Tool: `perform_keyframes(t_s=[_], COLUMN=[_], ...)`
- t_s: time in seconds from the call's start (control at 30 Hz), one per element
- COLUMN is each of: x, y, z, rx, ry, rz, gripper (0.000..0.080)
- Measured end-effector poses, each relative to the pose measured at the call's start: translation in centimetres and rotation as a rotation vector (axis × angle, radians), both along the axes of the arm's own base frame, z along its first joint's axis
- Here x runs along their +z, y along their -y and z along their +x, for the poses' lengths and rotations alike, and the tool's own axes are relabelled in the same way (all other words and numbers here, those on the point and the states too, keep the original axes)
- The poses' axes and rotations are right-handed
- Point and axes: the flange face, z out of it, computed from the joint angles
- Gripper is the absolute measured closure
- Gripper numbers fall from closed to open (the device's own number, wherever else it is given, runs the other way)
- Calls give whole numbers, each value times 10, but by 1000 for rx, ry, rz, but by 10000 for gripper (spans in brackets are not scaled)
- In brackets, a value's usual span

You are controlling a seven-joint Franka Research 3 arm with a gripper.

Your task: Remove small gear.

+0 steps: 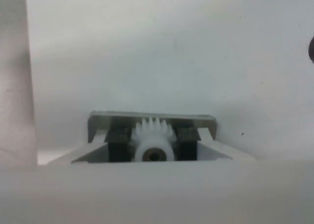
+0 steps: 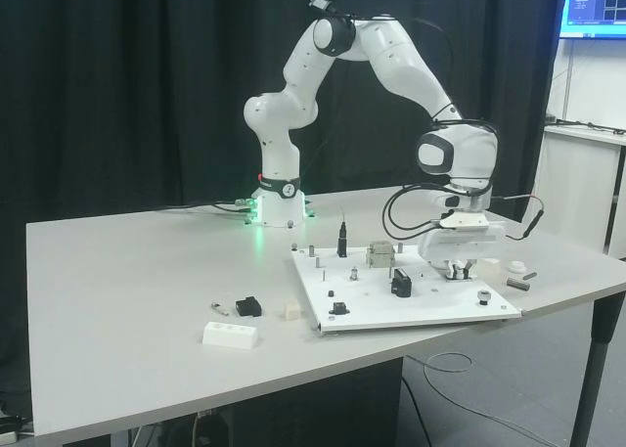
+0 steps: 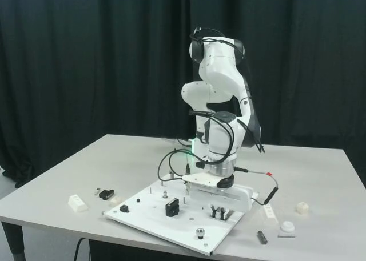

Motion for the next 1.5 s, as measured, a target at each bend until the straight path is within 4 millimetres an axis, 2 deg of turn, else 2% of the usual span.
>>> perform_keyframes(t_s=[0.03,1.5], x=[0,8], y=[0,0], z=[0,0], rx=[0,65], ry=[0,-5], rz=[0,-3], gripper=[604,604])
